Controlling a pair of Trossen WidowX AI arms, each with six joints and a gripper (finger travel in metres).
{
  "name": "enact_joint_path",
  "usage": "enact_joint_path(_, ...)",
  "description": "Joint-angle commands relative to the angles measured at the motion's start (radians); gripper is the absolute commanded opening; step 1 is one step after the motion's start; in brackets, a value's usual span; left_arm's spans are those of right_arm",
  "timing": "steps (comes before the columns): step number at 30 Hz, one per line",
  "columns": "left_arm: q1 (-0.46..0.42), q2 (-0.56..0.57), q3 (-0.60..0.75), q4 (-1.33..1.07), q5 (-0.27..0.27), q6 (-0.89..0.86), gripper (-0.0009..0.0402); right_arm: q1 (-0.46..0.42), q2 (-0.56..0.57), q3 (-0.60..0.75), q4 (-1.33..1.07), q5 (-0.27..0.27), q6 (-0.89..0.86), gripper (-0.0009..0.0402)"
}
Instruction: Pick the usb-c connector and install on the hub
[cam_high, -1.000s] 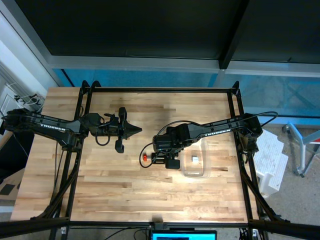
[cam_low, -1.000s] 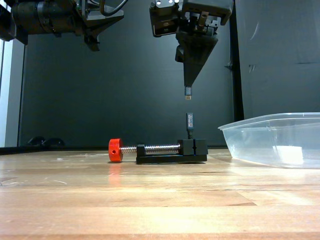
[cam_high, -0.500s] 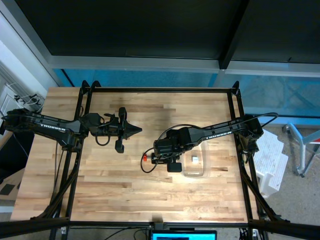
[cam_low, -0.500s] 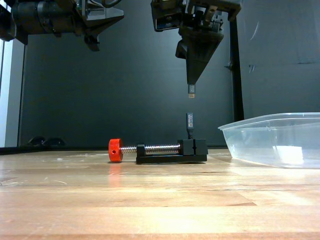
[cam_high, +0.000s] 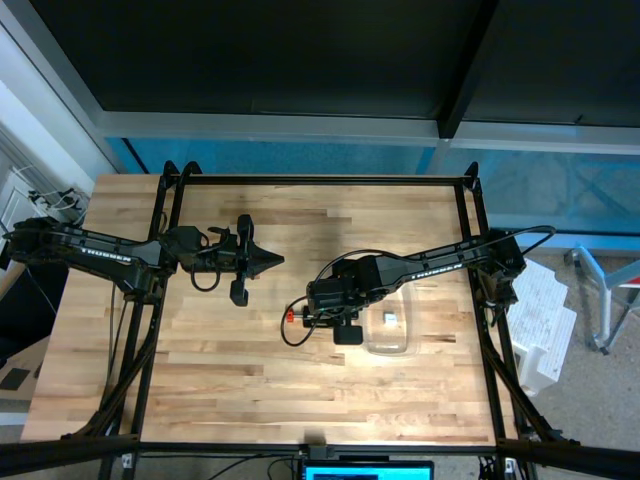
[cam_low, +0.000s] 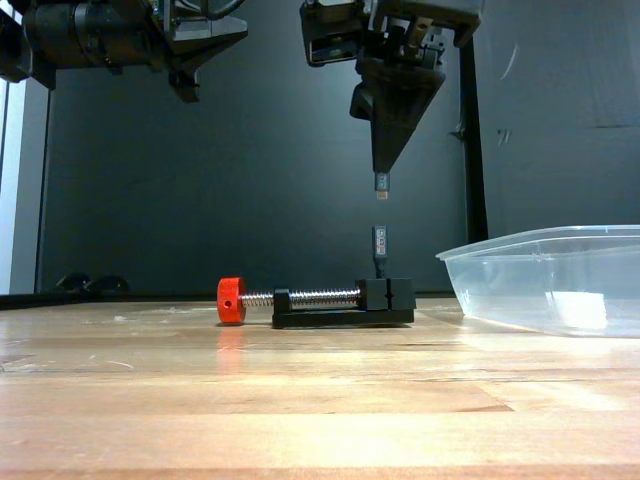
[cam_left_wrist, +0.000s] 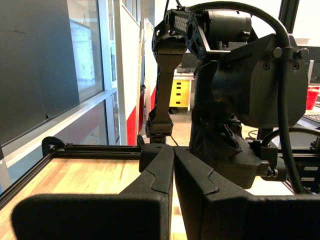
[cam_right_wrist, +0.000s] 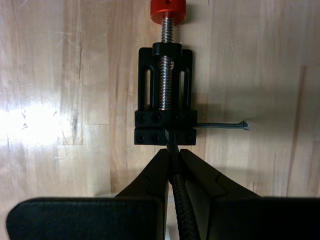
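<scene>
Low view: I hold the usb-c connector (cam_low: 381, 184) clamped in the right pincer (cam_low: 381, 165), plug down, above and clear of the hub (cam_low: 379, 243) that the vise (cam_low: 340, 298) grips upright, presumably for straight insertion; the left pincer (cam_left_wrist: 173, 150), fingers together and empty, hangs well aside.

Tabletop (cam_high: 250, 380): pale wood planks, smooth, faint sheen. Vise (cam_low: 400, 296): matt black body, bright threaded metal screw, glossy red knob. Tub (cam_low: 560, 285): clear glossy plastic. Plug (cam_low: 381, 185): grey metal; cable (cam_right_wrist: 182, 210): braided cloth. Left gripper (cam_high: 276, 261), right gripper (cam_low: 381, 168): matt black plastic.

usb-c connector (cam_low: 381, 183) grey; clamp (cam_low: 390, 298) black; knob (cam_low: 231, 300) red; table (cam_high: 250, 380) light wood grain; tub (cam_low: 540, 285) clear
</scene>
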Motion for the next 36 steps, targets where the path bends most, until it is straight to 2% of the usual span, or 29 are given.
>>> enact_joint_path(1, 0.0, 0.0, 0.0, 0.0, 0.0, 0.0, 0.0, 0.0, 0.009, -0.001, 0.004, 0.0, 0.0, 0.0)
enact_joint_path(14, 0.0, 0.0, 0.0, 0.0, 0.0, 0.0, 0.0, -0.009, 0.013, -0.002, 0.006, 0.023, 0.008, 0.0)
enact_joint_path(21, 0.0, 0.0, 0.0, 0.0, 0.0, 0.0, 0.0, -0.011, 0.013, -0.008, 0.018, -0.002, 0.007, 0.0)
enact_joint_path(36, 0.0, 0.0, 0.0, 0.0, 0.0, 0.0, 0.0, -0.011, 0.013, -0.016, 0.024, 0.0, 0.006, 0.0)
